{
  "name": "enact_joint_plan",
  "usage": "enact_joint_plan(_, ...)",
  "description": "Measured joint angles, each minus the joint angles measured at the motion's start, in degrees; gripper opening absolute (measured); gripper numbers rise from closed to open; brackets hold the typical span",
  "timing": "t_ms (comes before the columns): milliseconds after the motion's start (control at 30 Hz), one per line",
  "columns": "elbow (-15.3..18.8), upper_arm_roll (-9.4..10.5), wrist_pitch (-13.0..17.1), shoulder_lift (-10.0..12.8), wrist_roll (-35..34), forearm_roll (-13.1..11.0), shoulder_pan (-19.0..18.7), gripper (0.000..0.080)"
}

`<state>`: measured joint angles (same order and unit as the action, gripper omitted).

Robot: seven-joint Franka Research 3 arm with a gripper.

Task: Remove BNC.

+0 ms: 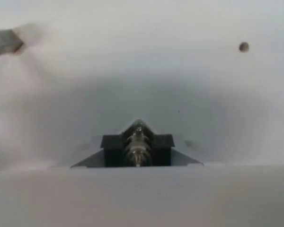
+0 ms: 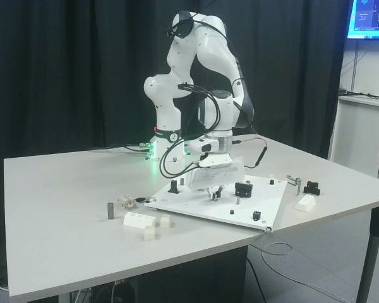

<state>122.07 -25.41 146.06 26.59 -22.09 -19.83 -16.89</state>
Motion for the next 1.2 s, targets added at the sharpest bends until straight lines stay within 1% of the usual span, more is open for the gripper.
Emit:
enact_joint_plan(233,0.4,0.06,0.6,-0.2,8.1,0.0,0.0,0.0121)
enact_joint_plan(533,0.6,0.09,1.1,-0.3,15.9,0.0,-0.1,0.0121)
enact_joint_plan(833,0.7,0.09,1.1,-0.3,21.0,0.0,-0.1,0.0121)
enact_joint_plan(1200,0.7,0.09,1.1,-0.4,24.7,0.0,-0.1,0.0121)
